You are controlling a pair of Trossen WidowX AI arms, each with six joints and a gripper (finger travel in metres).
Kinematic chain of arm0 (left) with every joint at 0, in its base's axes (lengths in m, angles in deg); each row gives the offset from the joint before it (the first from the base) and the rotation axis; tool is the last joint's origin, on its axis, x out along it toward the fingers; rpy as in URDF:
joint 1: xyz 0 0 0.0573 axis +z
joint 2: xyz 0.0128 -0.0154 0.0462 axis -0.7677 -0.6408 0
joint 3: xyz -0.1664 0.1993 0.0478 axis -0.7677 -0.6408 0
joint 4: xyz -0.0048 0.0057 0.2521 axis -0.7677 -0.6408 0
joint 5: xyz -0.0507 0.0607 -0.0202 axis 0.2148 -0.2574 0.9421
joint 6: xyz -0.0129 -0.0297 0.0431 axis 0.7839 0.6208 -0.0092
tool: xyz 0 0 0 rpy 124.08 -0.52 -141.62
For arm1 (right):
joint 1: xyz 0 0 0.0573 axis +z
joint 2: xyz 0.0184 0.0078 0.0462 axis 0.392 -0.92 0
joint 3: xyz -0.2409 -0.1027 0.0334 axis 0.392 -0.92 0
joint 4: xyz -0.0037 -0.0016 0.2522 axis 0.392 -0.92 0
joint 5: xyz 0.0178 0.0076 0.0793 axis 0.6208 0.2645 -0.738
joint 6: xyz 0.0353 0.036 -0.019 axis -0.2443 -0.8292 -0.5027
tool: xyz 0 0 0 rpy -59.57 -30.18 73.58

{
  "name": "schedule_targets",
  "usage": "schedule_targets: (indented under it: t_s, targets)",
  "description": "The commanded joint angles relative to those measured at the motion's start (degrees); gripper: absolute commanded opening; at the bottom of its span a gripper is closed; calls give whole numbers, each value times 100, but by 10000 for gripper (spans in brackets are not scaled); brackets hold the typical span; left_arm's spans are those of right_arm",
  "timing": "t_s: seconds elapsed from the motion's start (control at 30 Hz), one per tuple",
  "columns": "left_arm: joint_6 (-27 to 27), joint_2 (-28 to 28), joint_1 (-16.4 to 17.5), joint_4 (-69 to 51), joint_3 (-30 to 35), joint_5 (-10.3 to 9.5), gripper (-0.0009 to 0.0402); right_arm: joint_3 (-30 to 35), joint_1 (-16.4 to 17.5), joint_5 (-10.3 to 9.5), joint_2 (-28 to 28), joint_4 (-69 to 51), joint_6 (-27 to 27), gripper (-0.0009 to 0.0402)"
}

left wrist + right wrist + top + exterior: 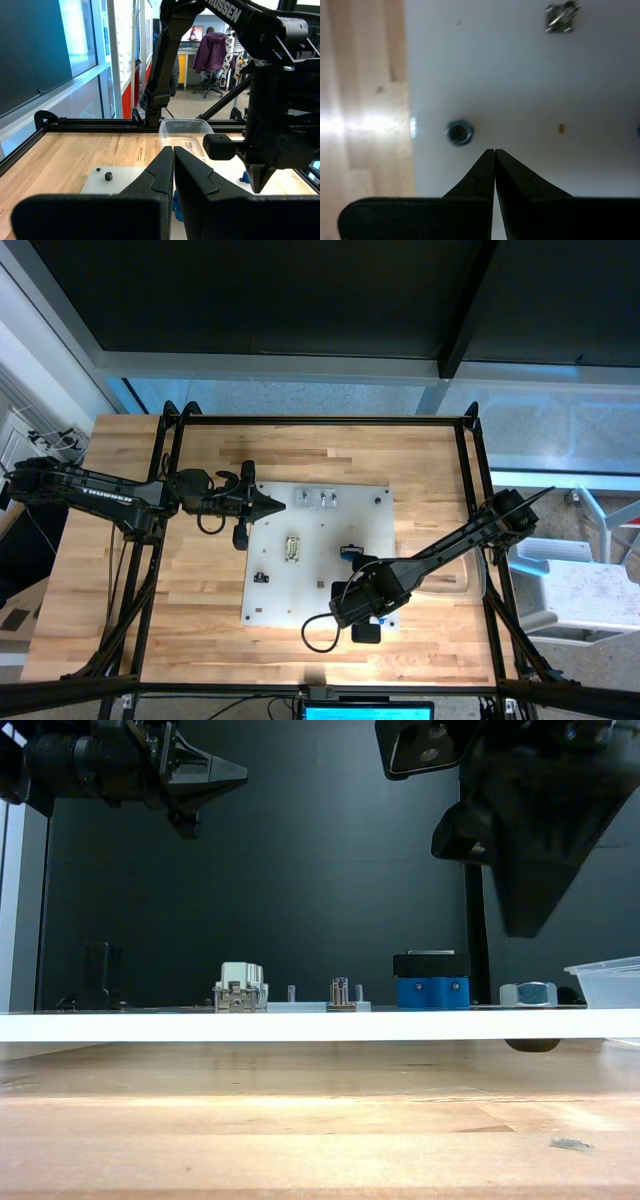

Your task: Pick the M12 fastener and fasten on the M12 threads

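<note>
The small silver M12 nut (459,133) lies flat on the white board (530,90) close to its near right edge, showing a dark centre. In the low view the nut (535,992) sits at board level in front of the clear tray, with no ribs of the M12 threads showing under it; it looks to be on its stud, though I cannot tell for certain. My right gripper (494,150) hangs above the board just beside the nut, shut and empty, its tip (522,930) well above the nut. It covers that spot in the high view (370,622). My left gripper (280,506) is shut and empty, high over the board's far left.
A blue block connector (432,992) with a black top and a grey connector (239,992) stand mid-board, with a silver post (339,992) between them. The clear tray (445,575) sits off the board's right edge. A black frame runs round the table.
</note>
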Motion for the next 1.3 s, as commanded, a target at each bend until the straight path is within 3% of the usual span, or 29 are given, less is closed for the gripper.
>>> schedule_targets:
  t_s: [0.03,0.4,0.53,0.63,0.7,0.83,1.1,1.17,1.3]
  targets:
    - [0,0,0,2,2,2,0,-28,4,142,-149,48,-131,0]
    - [0,0,0,0,2,2,0,-26,63,11,-326,221,-254,0]
    - [0,0,2,0,2,2,0,-26,66,-356,-326,256,-240,0]
    - [0,0,0,4,2,2,0,-26,63,-981,-310,251,-81,0]
    - [0,0,0,2,2,0,0,-26,63,-1276,-302,247,13,0]
    - [0,0,0,4,2,2,0,-26,66,-1353,-289,229,33,0]
    - [0,0,0,2,2,2,0,-4,63,-1283,-271,203,61,0]
    - [0,0,2,0,2,2,0,24,63,-1010,-234,177,48,0]
    - [0,0,0,2,2,2,0,164,59,-258,-188,-63,42,0]
